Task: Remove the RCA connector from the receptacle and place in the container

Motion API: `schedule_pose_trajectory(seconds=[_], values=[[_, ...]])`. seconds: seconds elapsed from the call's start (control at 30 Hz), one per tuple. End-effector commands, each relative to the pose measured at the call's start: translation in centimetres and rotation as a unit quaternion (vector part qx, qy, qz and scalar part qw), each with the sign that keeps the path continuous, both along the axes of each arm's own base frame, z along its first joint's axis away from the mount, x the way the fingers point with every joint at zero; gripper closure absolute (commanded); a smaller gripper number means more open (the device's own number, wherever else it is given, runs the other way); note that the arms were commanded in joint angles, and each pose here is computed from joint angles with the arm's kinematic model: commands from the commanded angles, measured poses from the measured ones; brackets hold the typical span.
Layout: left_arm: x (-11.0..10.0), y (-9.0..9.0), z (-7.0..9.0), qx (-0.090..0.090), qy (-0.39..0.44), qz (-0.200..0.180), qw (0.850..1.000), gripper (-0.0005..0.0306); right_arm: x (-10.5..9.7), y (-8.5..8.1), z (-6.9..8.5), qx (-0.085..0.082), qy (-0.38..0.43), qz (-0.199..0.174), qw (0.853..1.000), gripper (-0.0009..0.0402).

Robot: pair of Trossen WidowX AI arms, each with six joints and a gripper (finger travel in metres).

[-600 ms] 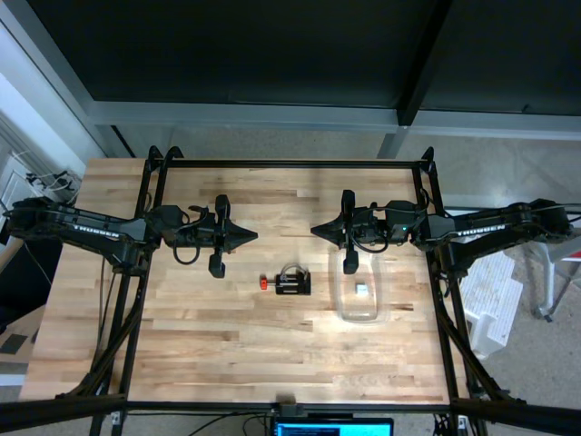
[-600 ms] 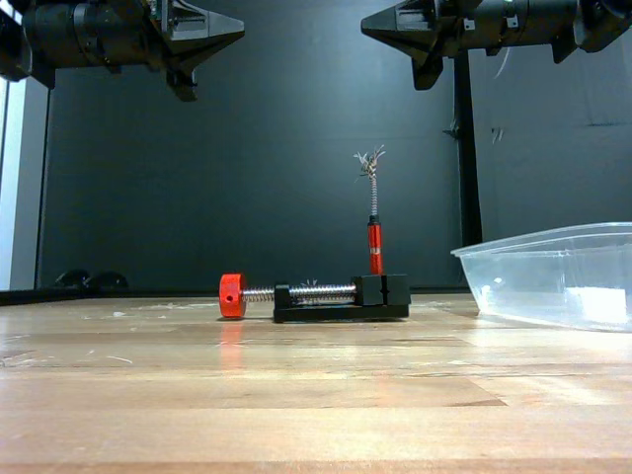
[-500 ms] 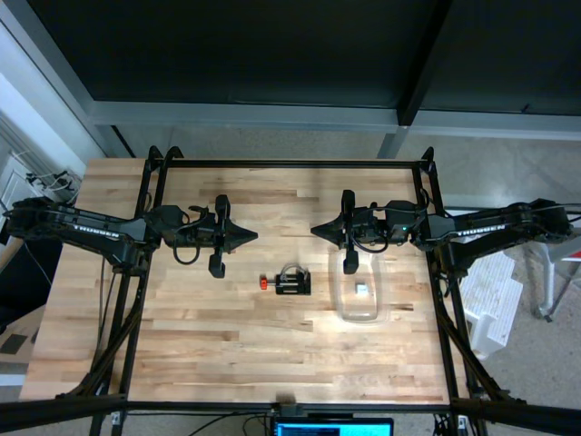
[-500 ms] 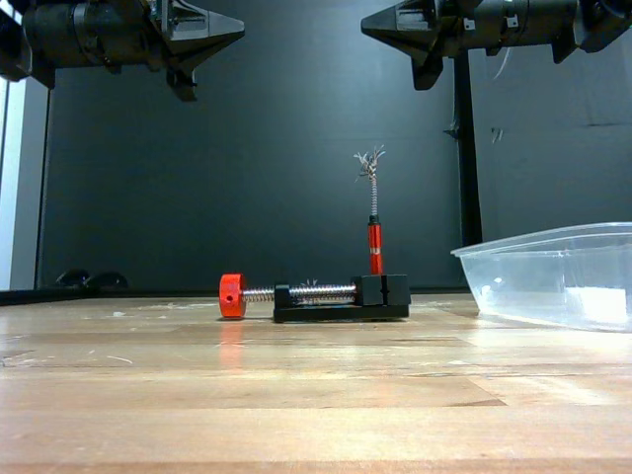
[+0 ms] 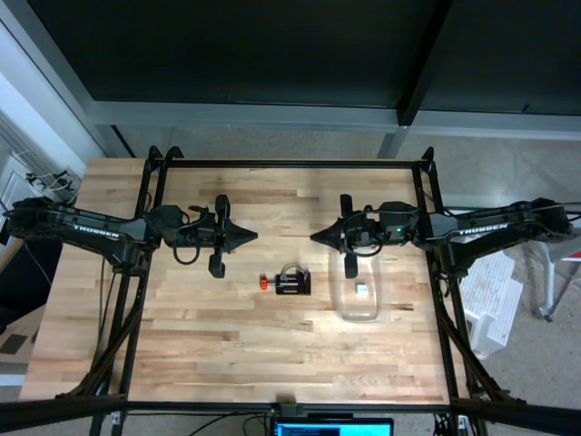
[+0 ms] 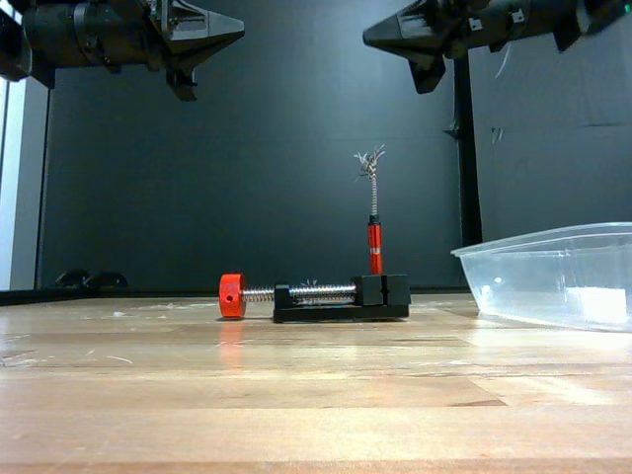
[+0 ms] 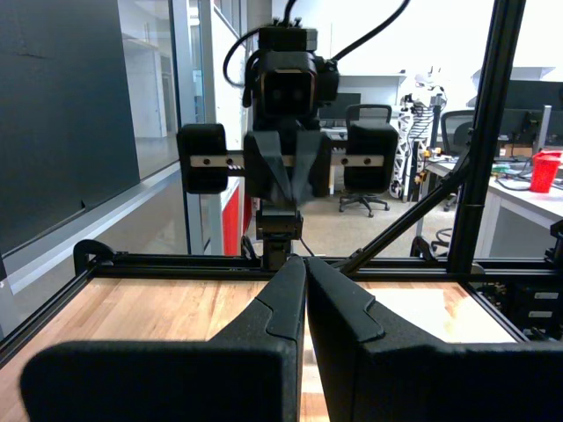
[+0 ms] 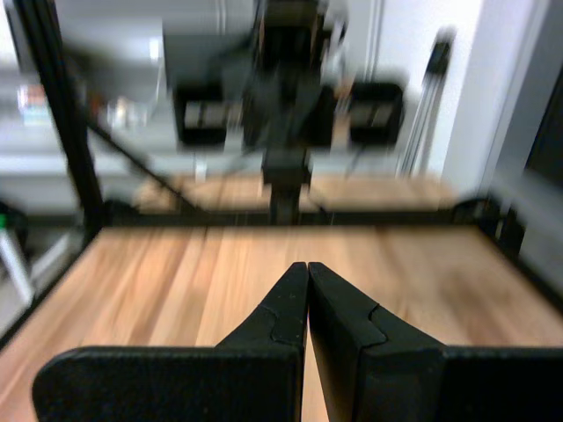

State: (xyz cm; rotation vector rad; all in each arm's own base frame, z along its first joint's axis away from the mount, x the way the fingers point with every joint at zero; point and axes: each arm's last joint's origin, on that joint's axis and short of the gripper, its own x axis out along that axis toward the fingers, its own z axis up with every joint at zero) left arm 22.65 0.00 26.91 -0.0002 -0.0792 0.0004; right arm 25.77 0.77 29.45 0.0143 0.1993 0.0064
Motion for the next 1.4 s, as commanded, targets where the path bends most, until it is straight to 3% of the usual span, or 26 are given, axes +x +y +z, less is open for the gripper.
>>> schedule_pose_trajectory(seconds=[0.03, 0.2, 0.37, 0.53, 0.77, 0.97, 1.4], values=[[0.0, 0.0, 0.0, 0.000, 0.000, 0.000, 1.000, 0.0300, 0.3, 0.2, 0.4, -0.004, 0.067, 0.004, 0.998, 0.0393], [0.0, 0.0, 0.0, 0.000, 0.000, 0.000, 1.000, 0.0300, 0.8, 1.0, 1.0, -0.009, 0.146, 0.017, 0.989, 0.0393], [0.0, 0.0, 0.0, 0.000, 0.000, 0.000, 1.000, 0.0300, 2.2, 1.9, 1.2, -0.018, 0.238, 0.026, 0.971, 0.0390], [0.0, 0.0, 0.0, 0.000, 0.000, 0.000, 1.000, 0.0300, 3.9, 2.6, 0.8, -0.027, 0.312, 0.009, 0.950, 0.0353], [0.0, 0.0, 0.0, 0.000, 0.000, 0.000, 1.000, 0.0300, 6.1, 3.2, -0.8, -0.009, 0.392, -0.009, 0.920, 0.0255], [0.0, 0.0, 0.0, 0.000, 0.000, 0.000, 1.000, 0.0300, 7.8, 4.2, -2.8, -0.009, 0.419, -0.011, 0.908, 0.0188], [0.0, 0.0, 0.0, 0.000, 0.000, 0.000, 1.000, 0.0300, 9.8, 4.7, -6.6, -0.011, 0.455, -0.026, 0.890, 0.0171]])
